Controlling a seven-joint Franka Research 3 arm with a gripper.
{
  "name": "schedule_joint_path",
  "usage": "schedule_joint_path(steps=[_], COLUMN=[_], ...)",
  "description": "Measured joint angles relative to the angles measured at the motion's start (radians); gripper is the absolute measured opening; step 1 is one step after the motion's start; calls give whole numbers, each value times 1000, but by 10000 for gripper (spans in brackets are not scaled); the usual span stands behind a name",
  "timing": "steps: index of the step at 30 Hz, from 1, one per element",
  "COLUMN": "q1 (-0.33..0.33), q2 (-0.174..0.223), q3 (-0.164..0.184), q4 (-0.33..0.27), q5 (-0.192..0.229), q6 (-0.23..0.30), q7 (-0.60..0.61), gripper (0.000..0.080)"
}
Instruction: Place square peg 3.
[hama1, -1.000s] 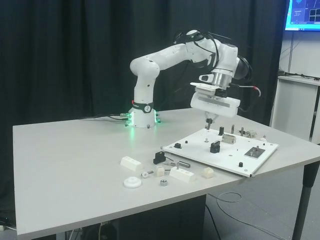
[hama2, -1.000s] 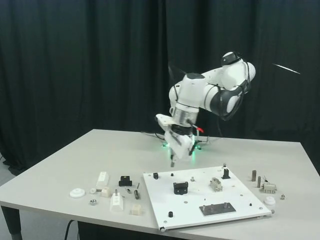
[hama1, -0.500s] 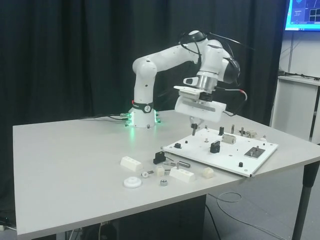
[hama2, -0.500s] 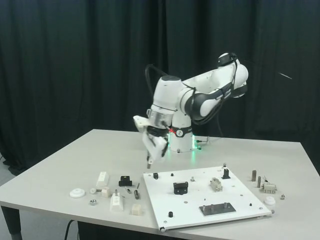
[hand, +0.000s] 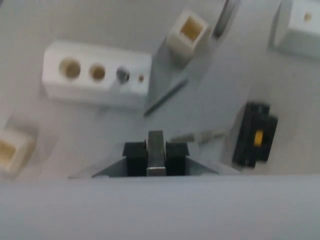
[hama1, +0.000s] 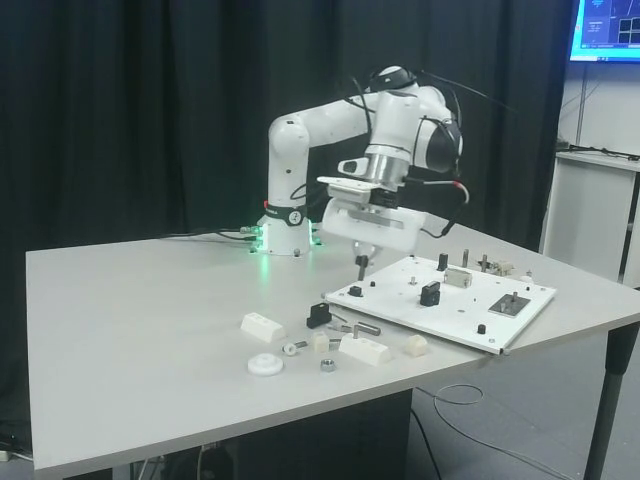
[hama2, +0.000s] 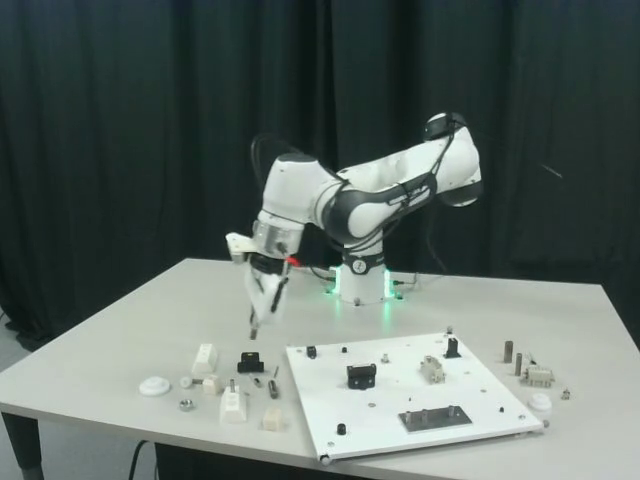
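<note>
In the wrist view my gripper (hand: 155, 150) is shut on a slim grey square peg (hand: 155, 164), clamped between the two black fingertips (hand: 135, 154). The first room view has the gripper (hama1: 361, 262) hanging just off the white board's (hama1: 500, 325) near-left corner, with the peg (hama1: 361, 271) pointing down. In the second room view the gripper (hama2: 256, 318) hovers above the loose parts left of the board (hama2: 320, 420), over a black clip (hama2: 250, 362). The peg touches nothing below it.
Under the gripper lie a white block with holes (hand: 97, 75), two small hollow cubes (hand: 187, 27) (hand: 12, 147) and a black clip (hand: 255, 135). A white disc (hama1: 265, 365), a nut (hama1: 327, 365) and another white block (hama1: 263, 325) lie on the grey table. Black fixtures and upright pins stand on the board.
The arm has swung from above the board's back part to the loose parts beside the board's left edge, carrying the peg with it. The gripper has stayed shut.
</note>
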Motion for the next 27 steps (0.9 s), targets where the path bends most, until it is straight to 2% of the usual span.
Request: schedule_joint_path(steps=[7, 17, 27], q1=[-74, -154, -233], q2=[5, 5, 23], q3=[10, 11, 11], q4=[28, 27, 8], q5=[8, 13, 77], q6=[-2, -31, -69], q7=[-21, -107, -213], gripper=[76, 76, 76])
